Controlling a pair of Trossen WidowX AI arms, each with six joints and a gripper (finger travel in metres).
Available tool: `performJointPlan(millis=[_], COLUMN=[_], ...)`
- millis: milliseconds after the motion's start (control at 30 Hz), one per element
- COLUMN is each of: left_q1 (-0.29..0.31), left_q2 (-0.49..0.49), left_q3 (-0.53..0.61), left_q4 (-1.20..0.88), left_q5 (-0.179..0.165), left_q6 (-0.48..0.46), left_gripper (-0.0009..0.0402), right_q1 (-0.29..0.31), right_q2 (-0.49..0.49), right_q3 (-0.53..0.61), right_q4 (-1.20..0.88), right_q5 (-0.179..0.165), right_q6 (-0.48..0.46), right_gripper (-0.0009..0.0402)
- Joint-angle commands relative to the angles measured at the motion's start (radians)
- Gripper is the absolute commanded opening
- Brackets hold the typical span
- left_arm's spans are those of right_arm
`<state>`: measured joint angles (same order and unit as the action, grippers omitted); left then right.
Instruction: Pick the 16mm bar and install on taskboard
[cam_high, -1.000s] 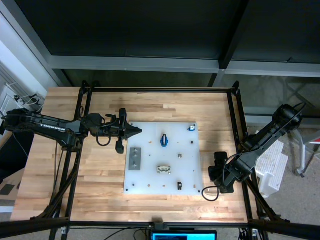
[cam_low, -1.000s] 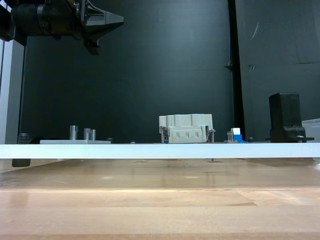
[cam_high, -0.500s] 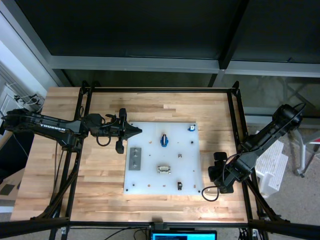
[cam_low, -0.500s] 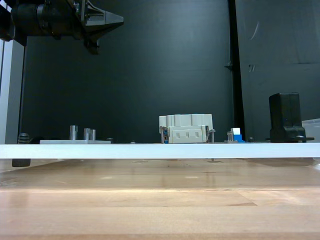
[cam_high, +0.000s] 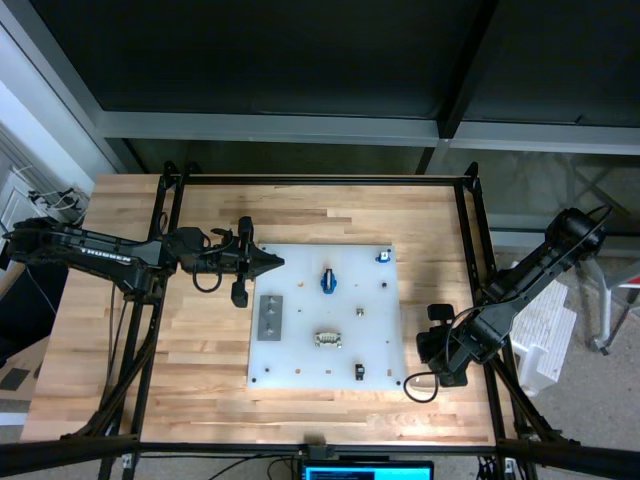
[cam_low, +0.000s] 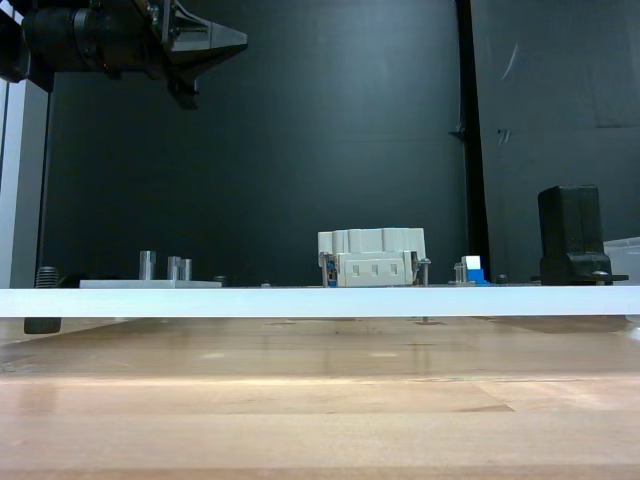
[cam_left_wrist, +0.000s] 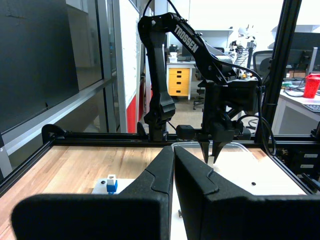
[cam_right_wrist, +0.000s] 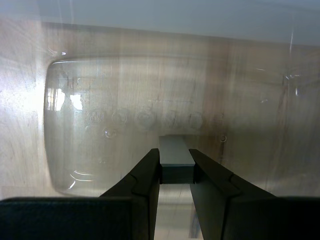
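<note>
Clamping the 16mm bar (cam_right_wrist: 176, 159) between its two fingertips, the right gripper (cam_right_wrist: 175, 156) is pointing down into the clear tray (cam_right_wrist: 75, 125), which is lying just off the right edge of the taskboard (cam_high: 300, 345), beside its near right corner. Whether the bar is touching the tray floor cannot be told. The left gripper (cam_high: 272, 262) is hovering high above the taskboard's far left corner, with its fingers (cam_left_wrist: 160, 165) pressed together, leaving only a thin seam.
</note>
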<state>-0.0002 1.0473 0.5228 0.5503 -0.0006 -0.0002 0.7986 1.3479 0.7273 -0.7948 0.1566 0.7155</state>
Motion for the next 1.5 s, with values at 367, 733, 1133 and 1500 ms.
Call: performJointPlan(millis=[367, 733, 1133, 1500], left_q1=[0.000, 0.000, 0.000, 0.000], left_q2=[0.000, 0.000, 0.000, 0.000], left_q3=[0.000, 0.000, 0.000, 0.000], left_q4=[0.000, 0.000, 0.000, 0.000], left_q5=[0.000, 0.000, 0.000, 0.000], left_q6=[0.000, 0.000, 0.000, 0.000], left_gripper=[0.0000, 0.0000, 0.0000, 0.0000], right_q1=[0.000, -0.002, -0.002, -0.012], right_q2=[-0.011, -0.013, -0.011, 0.051], right_q3=[0.034, 0.247, 0.380, 0.424], right_q4=[-0.040, -0.240, -0.256, -0.268], right_q5=[-0.001, 0.000, 0.009, 0.005], right_q6=[-0.002, 0.004, 0.100, 0.113], right_gripper=[0.0009, 0.0015, 0.0016, 0.0016])
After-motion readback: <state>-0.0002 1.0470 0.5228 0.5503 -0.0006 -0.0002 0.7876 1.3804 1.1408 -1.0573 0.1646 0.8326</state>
